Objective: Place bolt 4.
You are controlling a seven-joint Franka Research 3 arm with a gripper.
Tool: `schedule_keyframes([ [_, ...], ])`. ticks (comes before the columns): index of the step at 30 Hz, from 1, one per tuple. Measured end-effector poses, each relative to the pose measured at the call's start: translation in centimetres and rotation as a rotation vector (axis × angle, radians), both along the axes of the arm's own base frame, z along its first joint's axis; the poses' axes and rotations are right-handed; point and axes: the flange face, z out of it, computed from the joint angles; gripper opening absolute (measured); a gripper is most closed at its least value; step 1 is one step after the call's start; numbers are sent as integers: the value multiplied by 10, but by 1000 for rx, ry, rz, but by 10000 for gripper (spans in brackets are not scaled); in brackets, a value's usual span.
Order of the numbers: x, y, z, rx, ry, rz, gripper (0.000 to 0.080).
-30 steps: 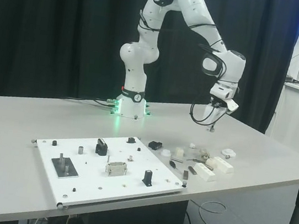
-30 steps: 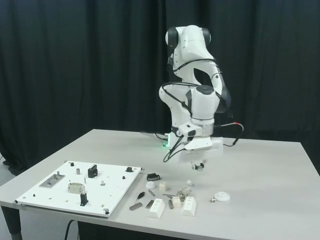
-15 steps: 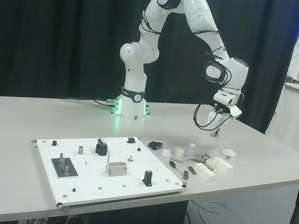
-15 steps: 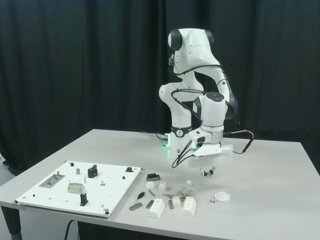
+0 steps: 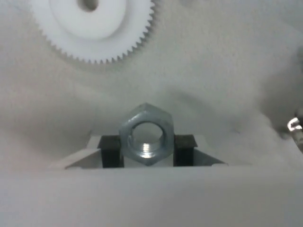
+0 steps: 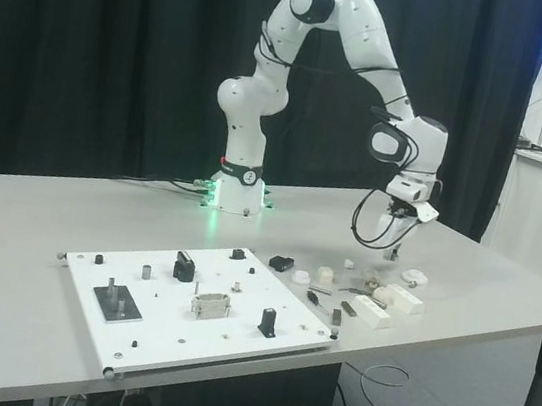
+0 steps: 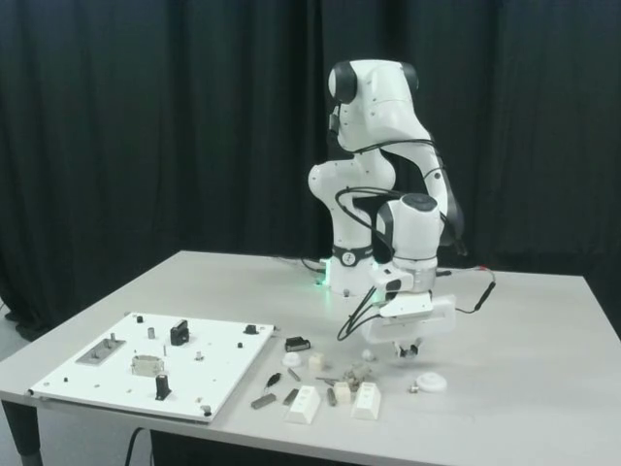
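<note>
A grey metal hex nut (image 5: 146, 135) sits between my black finger pads (image 5: 111, 151), which touch it on both sides. No bolt shank shows; the piece looks like a nut with a threaded hole. My gripper (image 5: 147, 152) is shut on it and hangs low over the table (image 6: 35, 230), close to a white toothed gear (image 5: 92, 23). In the room views the gripper (image 6: 393, 248) (image 7: 406, 349) is just above the table beside the gear (image 6: 414, 277) (image 7: 428, 382), far from the white assembly board (image 6: 163, 324) (image 7: 97, 383).
Loose parts lie by the gripper: white blocks (image 6: 401, 300) (image 7: 303, 404), small dark pieces (image 6: 336, 315) and a black part (image 6: 282, 262). The board carries a black block (image 6: 183, 267), a grey plate with pegs (image 6: 116, 302) and a connector (image 6: 209, 305).
The arm has swung right, away from its base, and lowered. The gripper has come down from well above the table to just over it, beside the white gear.
</note>
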Motion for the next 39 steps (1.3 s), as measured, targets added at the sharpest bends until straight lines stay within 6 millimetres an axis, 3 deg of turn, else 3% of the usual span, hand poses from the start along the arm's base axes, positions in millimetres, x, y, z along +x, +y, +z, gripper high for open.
schedule_keyframes([
  [27,1,5,-11,7,-13,7,225],
  [28,1,5,-11,7,-13,7,402],
  [32,2,5,-11,7,-14,6,402],
  [33,2,5,-11,7,-14,6,718],
  [38,3,4,-10,8,-17,5,718],
  [39,4,4,-9,8,-17,5,783],
])
